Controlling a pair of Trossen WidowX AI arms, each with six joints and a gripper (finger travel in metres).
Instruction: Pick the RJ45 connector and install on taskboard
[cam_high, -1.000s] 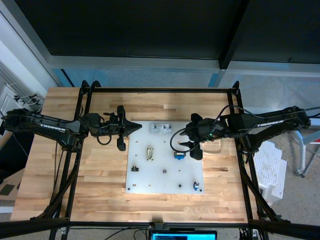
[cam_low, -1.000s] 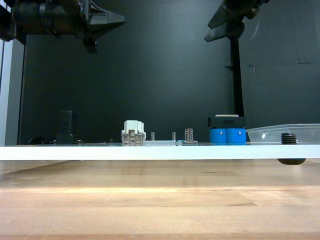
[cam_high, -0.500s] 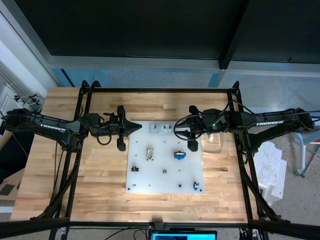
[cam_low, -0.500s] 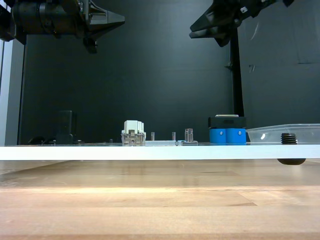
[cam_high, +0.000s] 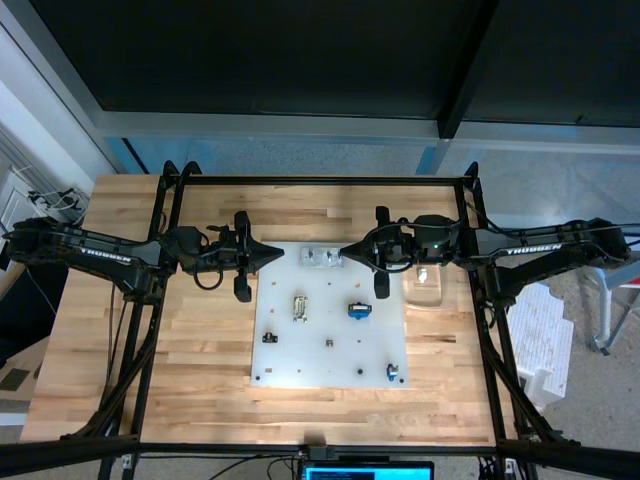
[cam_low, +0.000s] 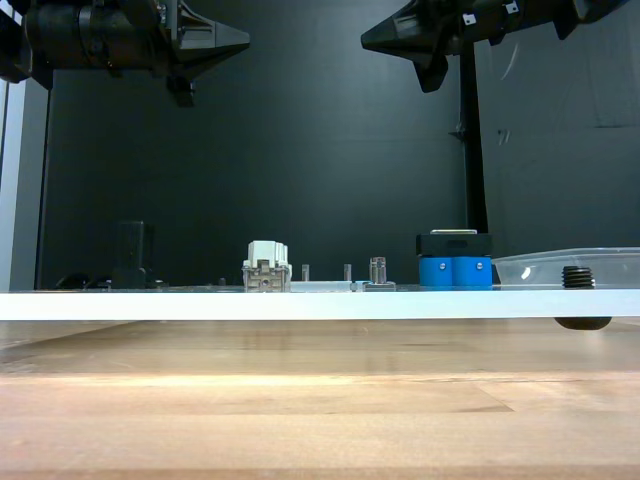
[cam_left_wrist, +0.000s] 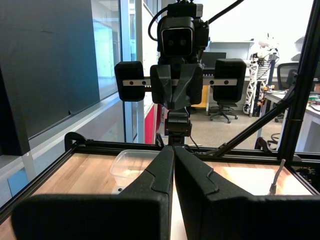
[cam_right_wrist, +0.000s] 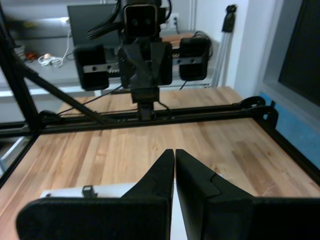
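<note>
The taskboard (cam_high: 330, 345) is a white square panel lying mid-table, seen edge-on in the low view (cam_low: 300, 303). My left gripper (cam_high: 281, 256) hangs level, high above the board's back left edge, shut with nothing held (cam_left_wrist: 174, 148). My right gripper (cam_high: 345, 255) hangs level above the board's back edge and points left at the other gripper. It is also shut with nothing visible between its fingers (cam_right_wrist: 175, 151). Both stay well above the board in the low view, the left gripper (cam_low: 245, 40) and the right gripper (cam_low: 365, 40). I cannot make out the RJ45 connector anywhere.
A small clear plastic tray (cam_high: 425, 288) sits just off the board's right edge. On the board stand a blue block (cam_high: 358, 310), a grey-white housing (cam_high: 299, 307) and silver fittings (cam_high: 322, 258). A black frame rail (cam_high: 320, 181) runs along the table's back.
The right gripper has swung up from pointing down over the board's right side to level, moving back and left toward the left gripper. The left arm has not moved.
</note>
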